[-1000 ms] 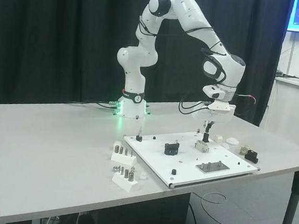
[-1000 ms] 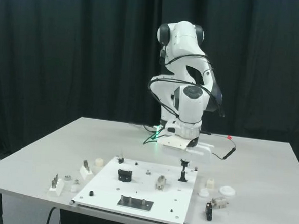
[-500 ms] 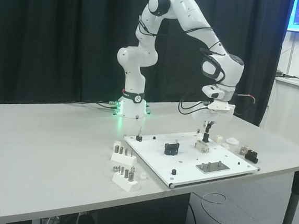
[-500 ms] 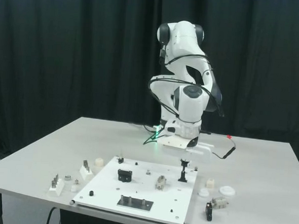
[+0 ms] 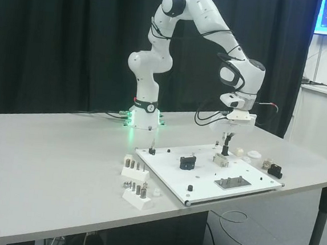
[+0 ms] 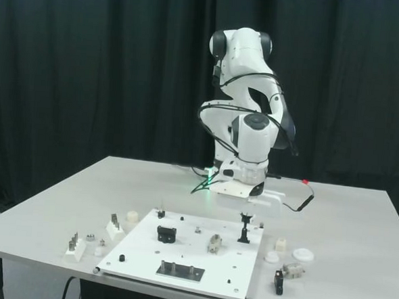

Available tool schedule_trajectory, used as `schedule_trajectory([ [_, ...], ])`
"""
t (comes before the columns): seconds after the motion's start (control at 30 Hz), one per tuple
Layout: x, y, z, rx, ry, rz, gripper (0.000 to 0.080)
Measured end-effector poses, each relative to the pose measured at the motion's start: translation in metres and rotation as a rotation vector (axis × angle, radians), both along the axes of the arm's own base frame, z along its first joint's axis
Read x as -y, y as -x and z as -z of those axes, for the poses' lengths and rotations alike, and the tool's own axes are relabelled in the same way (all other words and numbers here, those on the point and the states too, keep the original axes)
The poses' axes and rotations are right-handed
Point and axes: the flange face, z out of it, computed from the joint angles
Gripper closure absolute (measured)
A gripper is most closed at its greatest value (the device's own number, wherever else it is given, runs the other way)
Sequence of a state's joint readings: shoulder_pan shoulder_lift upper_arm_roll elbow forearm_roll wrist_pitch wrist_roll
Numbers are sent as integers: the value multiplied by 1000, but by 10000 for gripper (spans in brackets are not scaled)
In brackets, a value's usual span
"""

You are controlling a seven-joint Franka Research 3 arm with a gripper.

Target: Insert USB.

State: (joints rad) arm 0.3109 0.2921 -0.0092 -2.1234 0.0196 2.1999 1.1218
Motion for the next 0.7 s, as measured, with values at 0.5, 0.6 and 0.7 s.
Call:
schedule_trajectory([
  [0.5,1,-1,1,12,-4,-6,732],
  [0.6,1,-1,1,14,-5,-8,732],
  [0.7,1,-1,1,15,-6,-9,732],
])
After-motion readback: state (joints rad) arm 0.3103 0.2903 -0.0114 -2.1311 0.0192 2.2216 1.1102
